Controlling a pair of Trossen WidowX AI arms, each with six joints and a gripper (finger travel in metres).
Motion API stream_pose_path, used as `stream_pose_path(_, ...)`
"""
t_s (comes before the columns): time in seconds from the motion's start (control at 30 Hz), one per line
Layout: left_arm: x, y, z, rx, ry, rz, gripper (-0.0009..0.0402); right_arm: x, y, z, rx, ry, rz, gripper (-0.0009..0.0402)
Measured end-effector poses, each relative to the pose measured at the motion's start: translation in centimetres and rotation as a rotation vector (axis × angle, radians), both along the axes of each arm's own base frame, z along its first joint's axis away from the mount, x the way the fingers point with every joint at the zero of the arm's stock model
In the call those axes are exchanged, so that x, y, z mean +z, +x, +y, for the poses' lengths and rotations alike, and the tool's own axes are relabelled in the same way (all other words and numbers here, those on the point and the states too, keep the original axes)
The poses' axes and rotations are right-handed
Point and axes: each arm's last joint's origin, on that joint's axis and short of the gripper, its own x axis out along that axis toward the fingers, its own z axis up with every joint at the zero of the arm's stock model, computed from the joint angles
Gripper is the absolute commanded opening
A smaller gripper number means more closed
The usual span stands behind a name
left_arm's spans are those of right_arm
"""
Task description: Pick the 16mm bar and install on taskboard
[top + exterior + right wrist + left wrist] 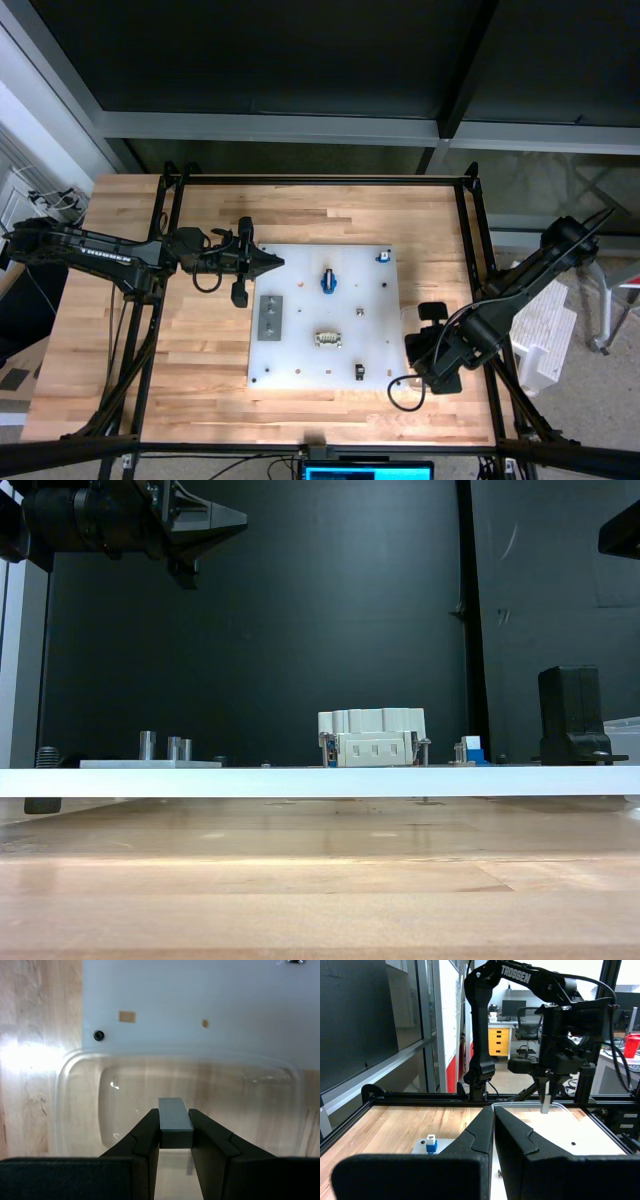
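I am holding the bar [174, 1119] clamped between the two fingers of my right gripper [174, 1129], clear of the surface [150, 380] and hanging above the clear plastic tray [70, 1075] just beside the near right corner of the board [200, 990]. So the pick looks done to me, and the install is not yet begun: I am judging that carrying the bar over the white board, finding its hole and seating it is all left to do. From here I cannot tell which hole is meant for it. My left gripper [268, 262] is hovering with its fingers pressed together, holding nothing, high over the board's far left edge beyond the grey metal block [271, 317].
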Motion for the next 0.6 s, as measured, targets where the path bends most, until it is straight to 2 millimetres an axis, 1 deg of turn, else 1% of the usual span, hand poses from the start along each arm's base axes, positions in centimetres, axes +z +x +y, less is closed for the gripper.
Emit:
stream_pose_path(0.33,0.0,0.0,0.0,0.0,0.0,0.0,0.0,-0.1,2.2,1.4,-0.02,-0.002,0.003,0.0013)
stream_pose_path(0.6,0.0,0.0,0.0,0.0,0.0,0.0,0.0,-0.6,3.8,2.4,-0.03,-0.001,0.002,0.0013)
